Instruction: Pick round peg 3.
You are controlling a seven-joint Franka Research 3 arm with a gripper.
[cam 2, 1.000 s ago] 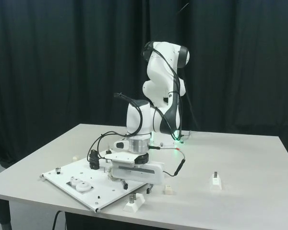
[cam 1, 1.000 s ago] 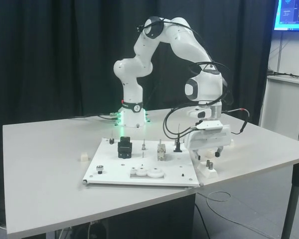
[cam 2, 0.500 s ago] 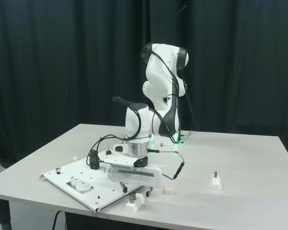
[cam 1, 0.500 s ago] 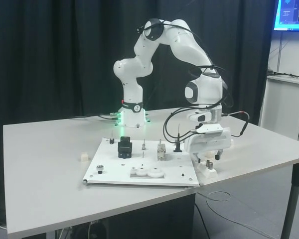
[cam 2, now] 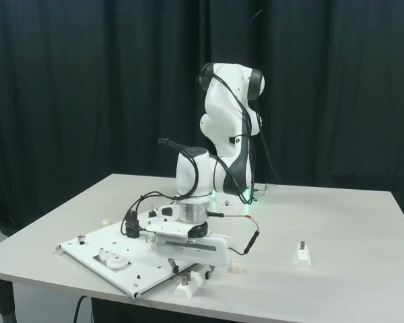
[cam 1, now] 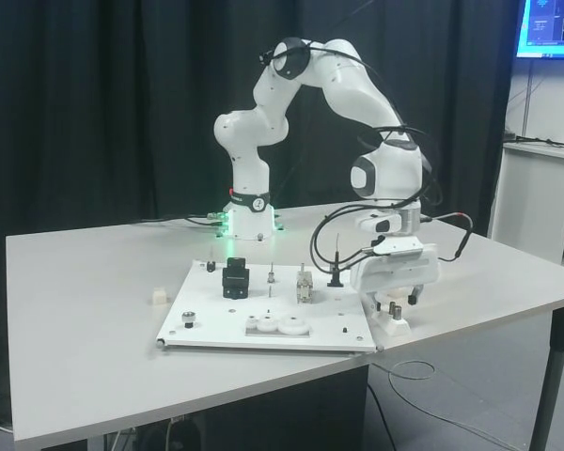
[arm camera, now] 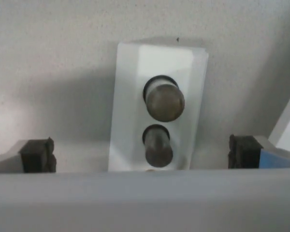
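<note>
The white arm (cam 1: pixel 357 94) bends down over the near corner of the grey table (cam 1: pixel 85 282), its gripper (cam 1: pixel 396 297) hanging just above a small white holder (cam 1: pixel 392 324). Two pegs stand upright in that holder. In the wrist view they sit between the two black fingertips (arm camera: pixel 37 155), which stand wide apart with nothing held — the larger peg (arm camera: pixel 164 100) farther along the block, the smaller peg (arm camera: pixel 157 146) closer to the camera body. Which of them is round peg 3 cannot be told.

Just beside the gripper lies a white board (cam 1: pixel 263 315) carrying a black block (cam 1: pixel 235 279), a few thin upright pins, a small metal part (cam 1: pixel 304 287) and a row of white gears (cam 1: pixel 277 326). The board's edge shows as a pale strip at one side of the wrist view. A black cable (cam 1: pixel 324 240) loops from the wrist down toward the board. A small white cube (cam 1: pixel 157 295) rests on the table well away, beyond the board.

The second room view adds what the first hides — another white holder (cam 2: pixel 301 254) with one peg, standing apart on the gripper's far side, and a small white block (cam 2: pixel 235 266) near the gripper. There the holder under the gripper (cam 2: pixel 187 288) shows clear of the fingers. Green light glows at the arm's base (cam 1: pixel 244 218).
</note>
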